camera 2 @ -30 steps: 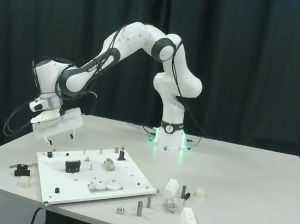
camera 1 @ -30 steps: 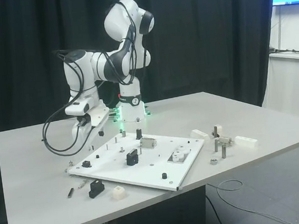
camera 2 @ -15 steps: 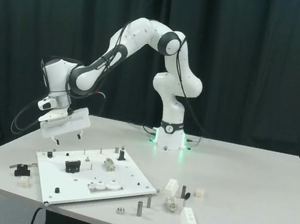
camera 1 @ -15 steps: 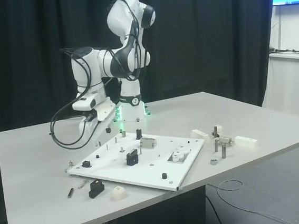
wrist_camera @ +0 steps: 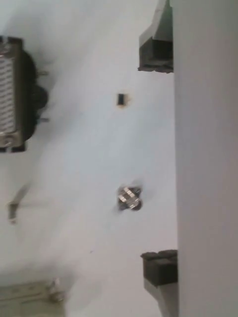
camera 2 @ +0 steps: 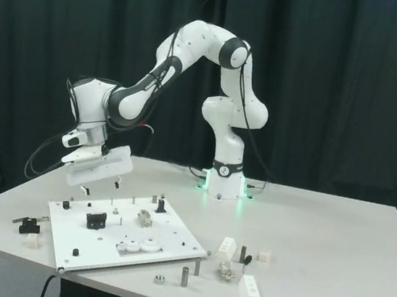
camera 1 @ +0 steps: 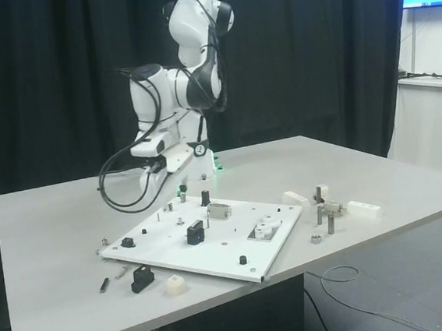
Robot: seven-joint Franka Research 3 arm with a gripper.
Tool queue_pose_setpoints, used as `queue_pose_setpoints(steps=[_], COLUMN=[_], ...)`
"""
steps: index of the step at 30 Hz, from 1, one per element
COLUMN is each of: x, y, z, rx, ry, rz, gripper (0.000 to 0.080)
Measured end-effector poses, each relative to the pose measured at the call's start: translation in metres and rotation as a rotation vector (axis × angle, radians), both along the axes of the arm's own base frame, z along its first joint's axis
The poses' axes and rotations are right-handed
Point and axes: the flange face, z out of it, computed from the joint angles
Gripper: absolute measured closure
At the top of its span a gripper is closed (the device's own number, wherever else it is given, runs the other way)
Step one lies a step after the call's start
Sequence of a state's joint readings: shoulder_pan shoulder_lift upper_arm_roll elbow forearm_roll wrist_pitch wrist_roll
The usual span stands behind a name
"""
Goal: Remove square peg 1.
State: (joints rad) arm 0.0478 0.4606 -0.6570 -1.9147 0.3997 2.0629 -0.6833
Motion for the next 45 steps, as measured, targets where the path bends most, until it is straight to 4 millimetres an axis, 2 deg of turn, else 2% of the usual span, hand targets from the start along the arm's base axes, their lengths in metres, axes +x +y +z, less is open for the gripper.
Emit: queue_pose_setpoints(steps=[10,28,37,45], x=[0.006,0.007,0.006,0.0], y=[0.027,0.061,0.069,0.068], z=[0.0,-0.008,-0.014,-0.021], rx=[-0.018,-0.087,-0.113,-0.136], ry=[0.025,0.028,0.038,0.057], rz=[-0.173,-0.527,-0.717,-0.909], gripper=[0.0003,0.0003,0.0003,0.0003])
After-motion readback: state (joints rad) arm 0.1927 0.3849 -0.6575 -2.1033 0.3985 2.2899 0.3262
